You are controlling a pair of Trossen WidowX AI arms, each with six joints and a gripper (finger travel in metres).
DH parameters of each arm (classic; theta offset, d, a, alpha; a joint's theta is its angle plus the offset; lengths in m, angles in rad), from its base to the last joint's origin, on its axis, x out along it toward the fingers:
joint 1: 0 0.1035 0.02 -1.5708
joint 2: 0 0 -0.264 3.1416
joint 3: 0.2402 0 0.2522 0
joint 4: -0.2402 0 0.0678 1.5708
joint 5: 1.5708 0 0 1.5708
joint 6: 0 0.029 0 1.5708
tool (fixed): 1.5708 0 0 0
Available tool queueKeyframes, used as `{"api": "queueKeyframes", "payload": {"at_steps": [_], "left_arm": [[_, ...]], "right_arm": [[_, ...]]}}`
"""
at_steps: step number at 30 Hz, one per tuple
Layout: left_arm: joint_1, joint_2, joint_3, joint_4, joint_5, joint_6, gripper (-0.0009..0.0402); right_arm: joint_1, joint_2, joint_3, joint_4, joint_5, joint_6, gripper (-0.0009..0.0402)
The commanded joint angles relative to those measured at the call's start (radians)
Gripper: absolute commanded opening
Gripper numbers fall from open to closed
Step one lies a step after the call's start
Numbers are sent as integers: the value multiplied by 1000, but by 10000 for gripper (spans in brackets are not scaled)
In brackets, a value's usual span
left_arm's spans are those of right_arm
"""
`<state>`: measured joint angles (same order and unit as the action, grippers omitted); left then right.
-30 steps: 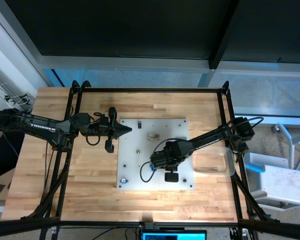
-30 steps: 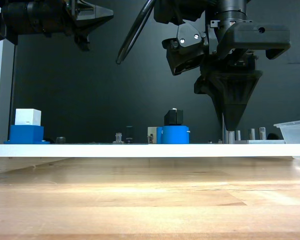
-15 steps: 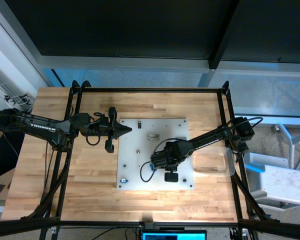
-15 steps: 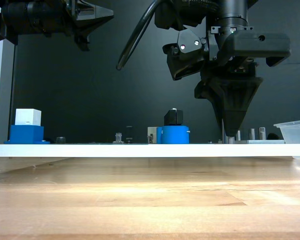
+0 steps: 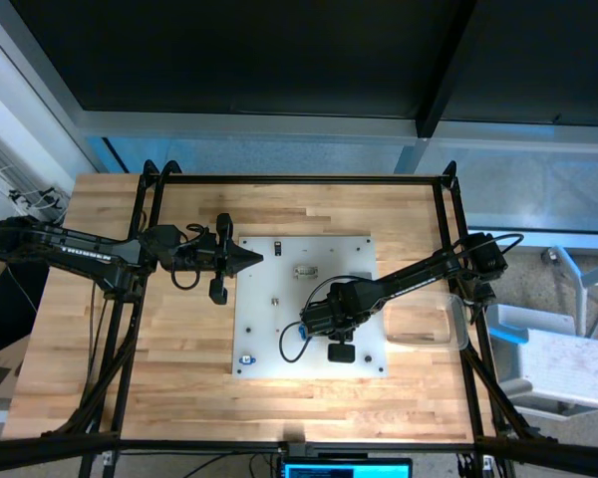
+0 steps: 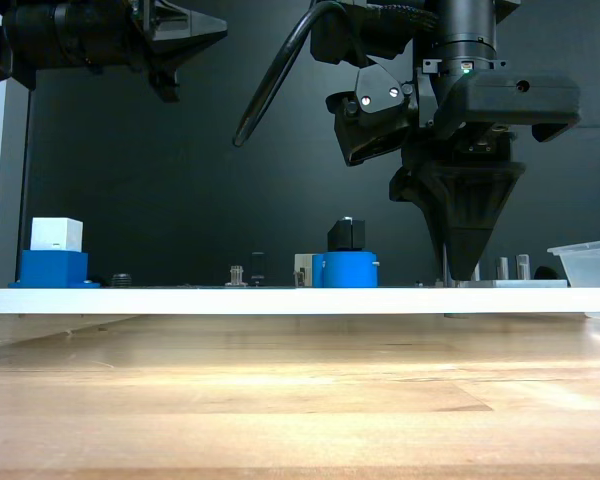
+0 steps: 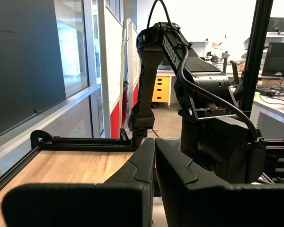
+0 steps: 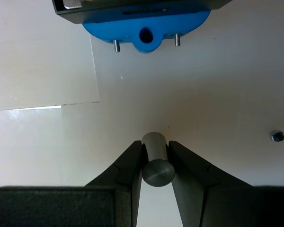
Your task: Pick the 16mm cylinder and place it in the taskboard
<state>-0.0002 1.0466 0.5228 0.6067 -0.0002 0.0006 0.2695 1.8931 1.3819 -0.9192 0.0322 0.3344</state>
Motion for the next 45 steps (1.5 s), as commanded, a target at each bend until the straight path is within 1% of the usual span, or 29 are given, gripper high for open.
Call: {"api": "queueKeyframes", "payload": {"at_steps": [1,7,12,17,25,31,37,45], "left_arm": [[0,0,0,0,0,0,0],[0,0,0,0,0,0,0],[0,0,0,0,0,0,0],[0,0,0,0,0,0,0],[0,0,0,0,0,0,0],[0,0,0,0,0,0,0],[0,0,0,0,0,0,0],[0,0,0,0,0,0,0]], "right_arm": [[0,0,0,-2,1,3,39],[0,0,0,2,0,9,41],[1,0,0,3,-1,9,54],[1,0,0,4,-2,16,79],[2,-1,3,2,-8,24,129],[2,-3,18,-14,-8,23,154],[5,-19,18,-21,-8,23,163],[6,-66,18,-59,-8,24,157]]}}
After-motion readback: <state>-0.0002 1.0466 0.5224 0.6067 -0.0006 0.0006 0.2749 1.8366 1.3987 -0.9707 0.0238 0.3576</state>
